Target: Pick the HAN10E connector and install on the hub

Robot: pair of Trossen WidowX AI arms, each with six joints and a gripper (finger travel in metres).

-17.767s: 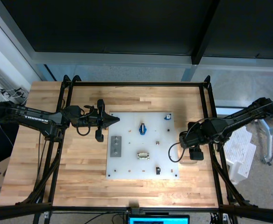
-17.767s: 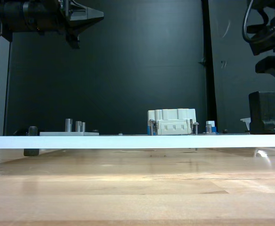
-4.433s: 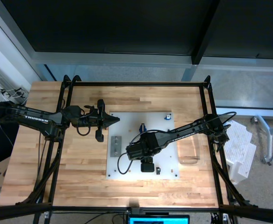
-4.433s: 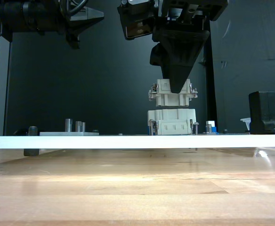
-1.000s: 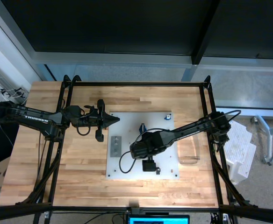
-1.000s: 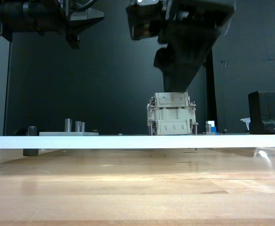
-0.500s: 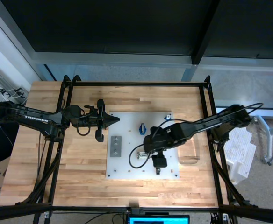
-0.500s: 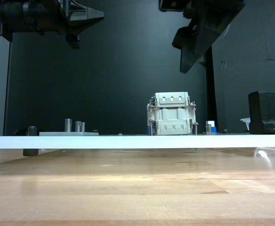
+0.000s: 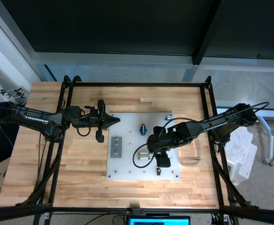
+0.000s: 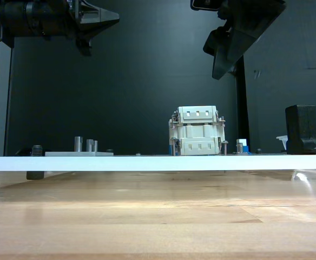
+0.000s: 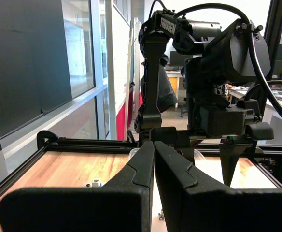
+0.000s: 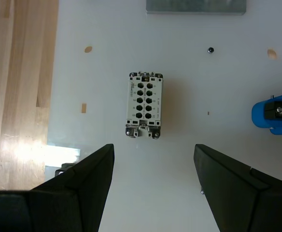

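Now one HAN10E connector [image 10: 197, 115] is sitting pressed onto the one hub [image 10: 198, 144], the pair standing upright as a single stack on the white board [image 9: 127, 171] that is lying on the desk [image 9: 76, 178]. Two grippers are showing. The right gripper [image 12: 153, 186] is hanging above the stack and slightly to its right, jaws spread wide and gripping nothing, and its wrist camera is looking down on the connector's two rows of five pin holes. The left gripper [image 11: 154, 162] is hovering high beside the board's left edge, jaws pressed together and empty. One grey metal block [image 9: 116, 146] and one blue part [image 9: 143, 129] are also resting on the board.
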